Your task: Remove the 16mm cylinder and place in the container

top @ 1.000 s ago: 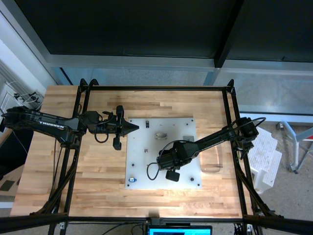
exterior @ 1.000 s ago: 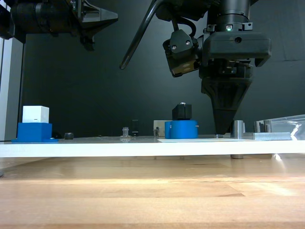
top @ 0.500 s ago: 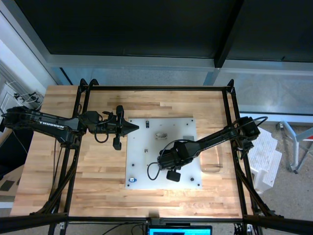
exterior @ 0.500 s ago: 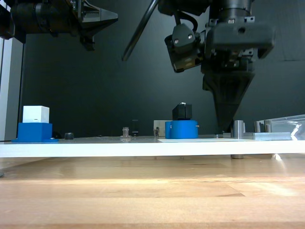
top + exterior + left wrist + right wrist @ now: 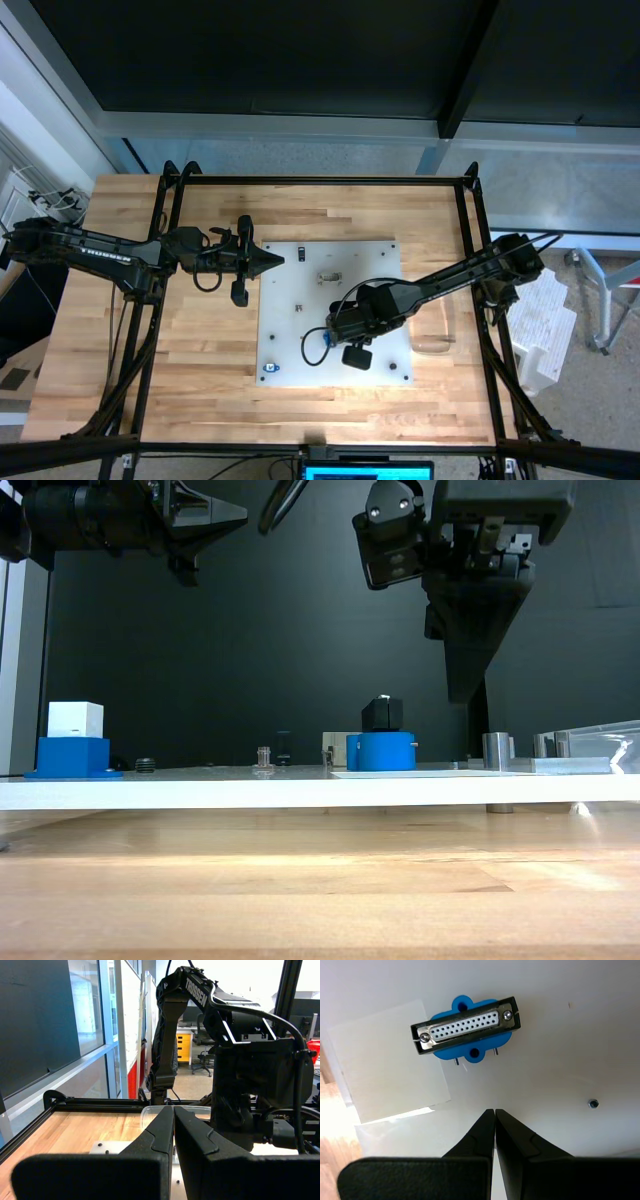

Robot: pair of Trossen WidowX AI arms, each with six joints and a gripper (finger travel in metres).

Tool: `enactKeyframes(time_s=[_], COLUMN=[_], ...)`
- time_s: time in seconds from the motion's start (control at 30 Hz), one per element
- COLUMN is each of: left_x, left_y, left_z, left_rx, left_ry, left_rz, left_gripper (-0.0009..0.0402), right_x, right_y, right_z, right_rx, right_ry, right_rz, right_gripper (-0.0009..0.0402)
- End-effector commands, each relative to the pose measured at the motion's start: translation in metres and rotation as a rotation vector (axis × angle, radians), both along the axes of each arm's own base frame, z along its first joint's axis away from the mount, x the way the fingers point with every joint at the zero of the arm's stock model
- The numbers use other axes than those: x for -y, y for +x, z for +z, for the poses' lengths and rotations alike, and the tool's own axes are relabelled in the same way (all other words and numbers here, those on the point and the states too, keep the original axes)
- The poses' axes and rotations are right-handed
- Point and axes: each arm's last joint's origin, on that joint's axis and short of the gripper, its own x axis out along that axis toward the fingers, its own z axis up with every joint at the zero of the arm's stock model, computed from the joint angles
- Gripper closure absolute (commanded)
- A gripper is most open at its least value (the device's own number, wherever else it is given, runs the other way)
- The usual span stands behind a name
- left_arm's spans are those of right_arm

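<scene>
Grey metal 16mm cylinder [image 5: 497, 750] noted upright on white board [image 5: 200, 785], right of blue connector mount [image 5: 465, 1052] | clear plastic container [image 5: 437, 328] beside board's right edge | right gripper [image 5: 495, 1111] closed on nothing, held above board | left gripper [image 5: 173, 1120] closed, empty, high at board's left.

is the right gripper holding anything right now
No, the right gripper hangs shut and empty over the white board, while the left gripper, also shut, hovers by the board's left edge.
</scene>
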Motion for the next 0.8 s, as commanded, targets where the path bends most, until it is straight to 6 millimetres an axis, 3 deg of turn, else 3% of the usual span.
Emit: enactKeyframes(time_s=[0.03, 0.3, 0.67, 0.8], left_x=[-0.0001, -0.0001, -0.0001, 0.0], left_y=[0.0, 0.0, 0.0, 0.0], left_z=[0.0, 0.0, 0.0, 0.0], left_rx=[0.0, 0.0, 0.0, 0.0], left_ry=[0.0, 0.0, 0.0, 0.0], left_rz=[0.0, 0.0, 0.0, 0.0], left_gripper=[0.0393, 0.0393, 0.0393, 0.0393], right_x=[0.0001, -0.0014, -0.0095, -0.0096], right_y=[-0.0003, -0.0022, -0.008, -0.0086], right_z=[0.0013, 0.001, -0.0004, -0.0016], right_rx=[0.004, -0.009, -0.042, -0.046], right_ry=[0.001, -0.006, -0.044, -0.06], right_rz=[0.0, 0.013, 0.146, 0.211], right_gripper=[0.0391, 0.038, 0.022, 0.0185])
